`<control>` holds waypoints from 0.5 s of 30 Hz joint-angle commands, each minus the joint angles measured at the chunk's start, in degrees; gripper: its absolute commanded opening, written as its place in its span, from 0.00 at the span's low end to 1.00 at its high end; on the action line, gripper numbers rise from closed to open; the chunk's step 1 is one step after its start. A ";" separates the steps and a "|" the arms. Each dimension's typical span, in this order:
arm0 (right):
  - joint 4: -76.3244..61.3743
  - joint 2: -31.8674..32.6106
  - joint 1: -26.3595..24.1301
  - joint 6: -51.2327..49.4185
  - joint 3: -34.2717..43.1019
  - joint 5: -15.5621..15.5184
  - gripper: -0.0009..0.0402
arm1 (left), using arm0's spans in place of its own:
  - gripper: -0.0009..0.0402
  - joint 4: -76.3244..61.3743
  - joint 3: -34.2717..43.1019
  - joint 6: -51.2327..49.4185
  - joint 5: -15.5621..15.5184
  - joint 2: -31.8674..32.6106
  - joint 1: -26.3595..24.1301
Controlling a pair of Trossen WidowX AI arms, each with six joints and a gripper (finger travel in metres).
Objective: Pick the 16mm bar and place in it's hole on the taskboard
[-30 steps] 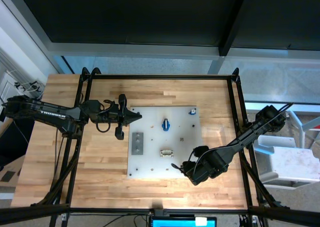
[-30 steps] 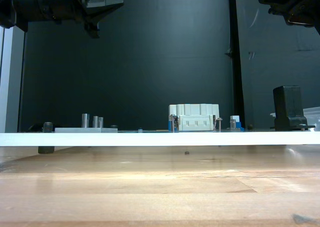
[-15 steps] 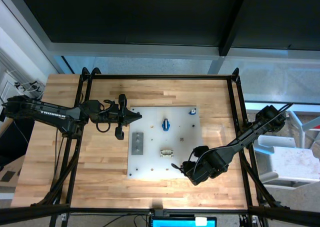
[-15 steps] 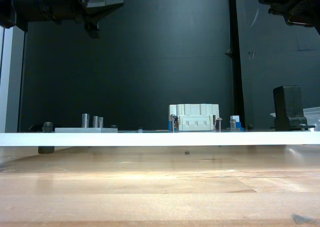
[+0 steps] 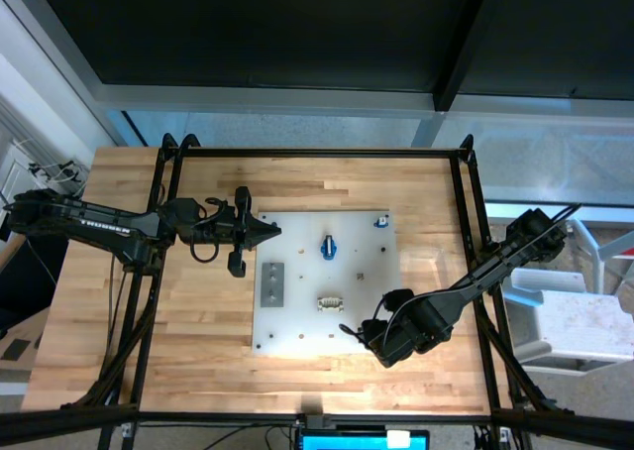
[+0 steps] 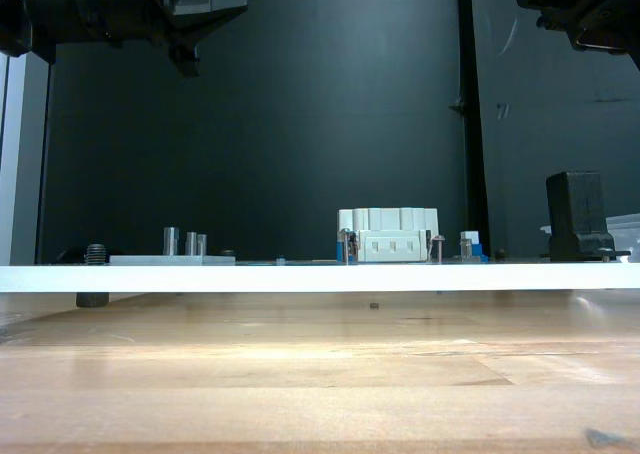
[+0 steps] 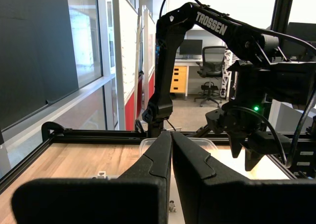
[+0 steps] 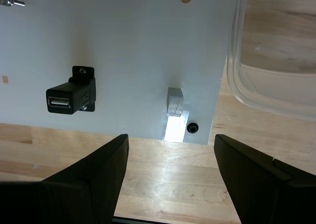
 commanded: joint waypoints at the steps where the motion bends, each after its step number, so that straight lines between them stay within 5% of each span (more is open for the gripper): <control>1: 0.00 0.02 0.02 0.00 0.02 0.02 0.61 | 0.02 0.00 0.02 0.02 0.00 0.00 0.00; 15: 0.72 0.02 0.00 0.00 0.00 0.02 0.61 | 0.02 0.00 0.02 0.00 0.00 0.00 0.02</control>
